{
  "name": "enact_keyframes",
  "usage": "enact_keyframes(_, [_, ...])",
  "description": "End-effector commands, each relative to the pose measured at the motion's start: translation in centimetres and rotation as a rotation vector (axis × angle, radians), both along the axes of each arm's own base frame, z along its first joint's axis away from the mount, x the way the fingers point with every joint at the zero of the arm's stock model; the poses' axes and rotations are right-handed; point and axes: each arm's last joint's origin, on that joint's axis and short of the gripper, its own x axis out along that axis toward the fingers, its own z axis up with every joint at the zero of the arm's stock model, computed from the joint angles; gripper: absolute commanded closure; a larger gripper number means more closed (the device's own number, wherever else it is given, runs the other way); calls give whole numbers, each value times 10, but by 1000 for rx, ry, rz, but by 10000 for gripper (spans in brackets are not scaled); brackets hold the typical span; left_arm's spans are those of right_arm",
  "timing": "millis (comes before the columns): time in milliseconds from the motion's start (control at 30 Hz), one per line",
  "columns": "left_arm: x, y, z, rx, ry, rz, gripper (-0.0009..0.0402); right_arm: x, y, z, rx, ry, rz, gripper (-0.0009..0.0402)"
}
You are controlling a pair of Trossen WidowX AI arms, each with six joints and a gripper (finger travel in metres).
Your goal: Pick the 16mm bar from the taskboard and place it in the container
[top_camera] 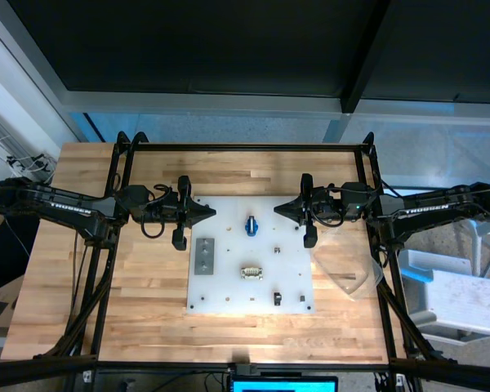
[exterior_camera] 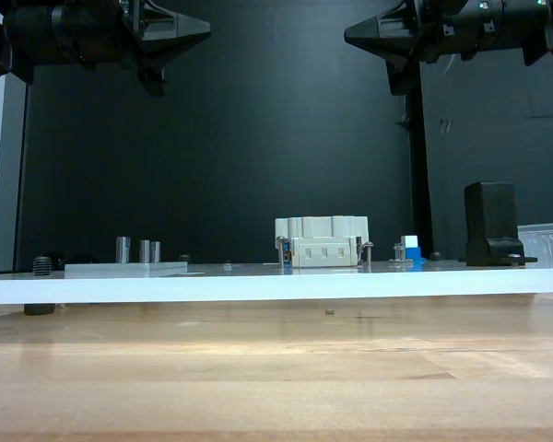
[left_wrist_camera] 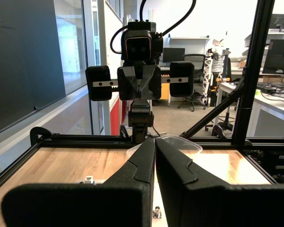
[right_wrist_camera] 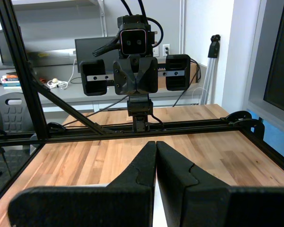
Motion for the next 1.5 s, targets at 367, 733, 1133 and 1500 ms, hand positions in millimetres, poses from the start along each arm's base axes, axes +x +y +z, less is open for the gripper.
enact_keyframes(367, [0,0,0,0,0,0,393,0,0,1,3,1,-1,393])
enact_keyframes(733, [0,0,0,0,0,0,393,3,2,22,24,252,3,393])
enact_keyframes(1133, [0,0,0,0,0,0,393,9,5,33,36,691,0,393])
enact_keyframes(1500, [0,0,0,0,0,0,393,20,7,46,52,920,-13,393])
